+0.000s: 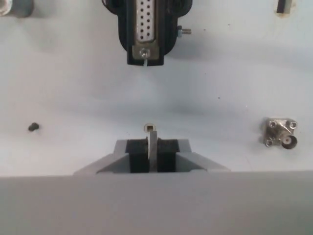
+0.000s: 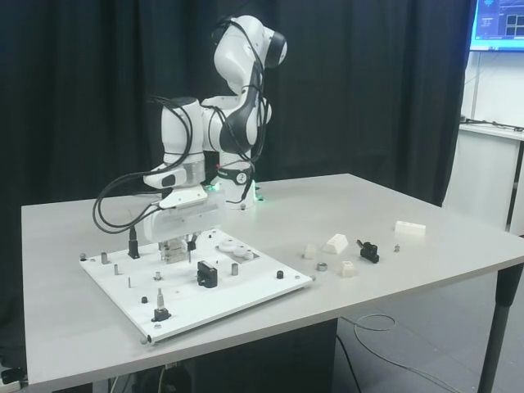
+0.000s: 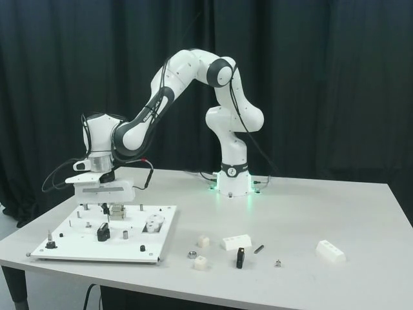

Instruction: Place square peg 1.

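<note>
Wrist view. Gripper (image 1: 152,155): grey fingers with black pads, pinching the square peg (image 1: 152,147), a thin pale metal bar, upright; held vertical presumably to go straight down into the small square socket (image 1: 149,128) just beyond its tip. White board (image 1: 73,88): smooth, matte. Beyond the socket, a black-shelled multi-pin connector (image 1: 145,32) with a white face. Beside the socket, well apart, a metal coaxial fitting (image 1: 281,133) on a square flange.

First room view. Gripper (image 2: 174,250) low over the white board (image 2: 246,295), close to its surface. Grey table (image 2: 368,213) with small pale blocks near the board.

Second room view. White arm (image 3: 161,97) bent over, wrist plumb above the white board (image 3: 77,248); peg itself too small to make out.
</note>
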`<state>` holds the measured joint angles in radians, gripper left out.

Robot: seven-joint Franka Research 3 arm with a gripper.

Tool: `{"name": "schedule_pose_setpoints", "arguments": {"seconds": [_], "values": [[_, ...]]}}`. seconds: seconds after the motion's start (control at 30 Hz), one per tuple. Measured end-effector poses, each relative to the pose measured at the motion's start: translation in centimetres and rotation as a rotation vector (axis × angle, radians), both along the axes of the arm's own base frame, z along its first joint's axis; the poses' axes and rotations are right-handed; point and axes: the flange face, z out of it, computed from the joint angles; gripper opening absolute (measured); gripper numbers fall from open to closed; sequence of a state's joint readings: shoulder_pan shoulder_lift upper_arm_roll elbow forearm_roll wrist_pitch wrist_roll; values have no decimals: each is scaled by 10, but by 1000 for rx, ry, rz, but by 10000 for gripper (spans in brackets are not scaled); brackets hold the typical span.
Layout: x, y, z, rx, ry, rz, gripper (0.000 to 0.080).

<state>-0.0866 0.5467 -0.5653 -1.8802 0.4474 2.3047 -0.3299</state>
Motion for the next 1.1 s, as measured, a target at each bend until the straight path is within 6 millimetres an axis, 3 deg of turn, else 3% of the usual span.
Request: {"name": "schedule_pose_setpoints", "arguments": {"seconds": [0.8,1.1], "values": [[2,0,6,6,1,3,32],[14,12,21,20,-12,25,32]]}}
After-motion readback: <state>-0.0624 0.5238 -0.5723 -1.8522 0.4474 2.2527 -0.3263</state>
